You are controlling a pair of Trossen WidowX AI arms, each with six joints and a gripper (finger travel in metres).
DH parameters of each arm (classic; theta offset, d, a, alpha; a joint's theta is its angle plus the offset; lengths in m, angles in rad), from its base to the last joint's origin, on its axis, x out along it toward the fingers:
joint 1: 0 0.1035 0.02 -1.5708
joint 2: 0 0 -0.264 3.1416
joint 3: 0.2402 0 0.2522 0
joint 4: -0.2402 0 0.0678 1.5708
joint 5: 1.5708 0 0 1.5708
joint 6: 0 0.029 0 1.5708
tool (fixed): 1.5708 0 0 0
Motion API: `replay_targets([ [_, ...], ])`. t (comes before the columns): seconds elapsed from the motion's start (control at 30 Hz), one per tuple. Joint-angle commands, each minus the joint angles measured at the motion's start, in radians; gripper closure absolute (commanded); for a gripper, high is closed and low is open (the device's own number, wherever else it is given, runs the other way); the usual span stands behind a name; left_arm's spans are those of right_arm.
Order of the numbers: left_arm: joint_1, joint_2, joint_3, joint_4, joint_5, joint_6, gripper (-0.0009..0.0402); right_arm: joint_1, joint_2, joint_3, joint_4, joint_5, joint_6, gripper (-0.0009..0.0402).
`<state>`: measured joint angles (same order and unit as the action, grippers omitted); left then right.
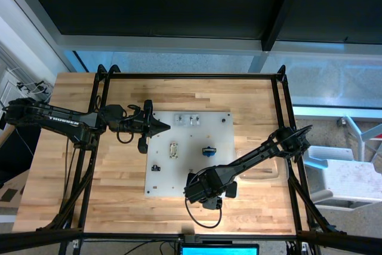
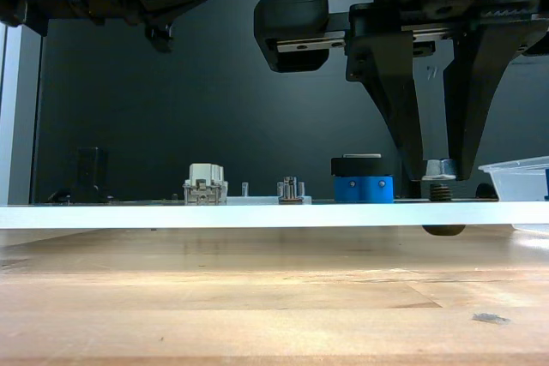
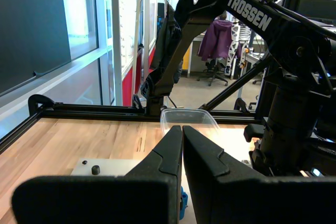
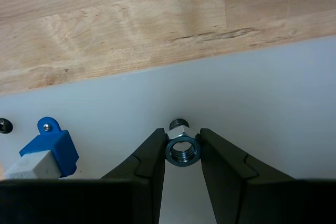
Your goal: Pick the M12 fastener and fasten on the M12 threads
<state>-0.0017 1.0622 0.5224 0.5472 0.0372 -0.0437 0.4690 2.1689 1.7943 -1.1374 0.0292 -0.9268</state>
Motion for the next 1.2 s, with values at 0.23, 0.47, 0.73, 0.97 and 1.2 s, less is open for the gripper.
replay_targets([
  [0.23, 0.000, 0.000, 0.000, 0.000, 0.000, 0.000, 0.0393, 0.003, -0.001, -0.023, 0.034, -0.005, 0.001, 0.0375],
  [0.47, 0.000, 0.000, 0.000, 0.000, 0.000, 0.000, 0.0393, 0.003, -0.001, -0.053, 0.052, -0.004, 0.002, 0.0375],
  [0.73, 0.000, 0.000, 0.000, 0.000, 0.000, 0.000, 0.0393, 0.003, -0.001, -0.053, 0.055, -0.004, 0.006, 0.0375],
  [0.97, 0.000, 0.000, 0.000, 0.000, 0.000, 0.000, 0.0393, 0.002, -0.001, -0.053, 0.058, -0.004, 0.035, 0.0375],
  [1.2, 0.000, 0.000, 0.000, 0.000, 0.000, 0.000, 0.0393, 0.002, -0.001, -0.053, 0.058, -0.003, 0.359, 0.0375],
])
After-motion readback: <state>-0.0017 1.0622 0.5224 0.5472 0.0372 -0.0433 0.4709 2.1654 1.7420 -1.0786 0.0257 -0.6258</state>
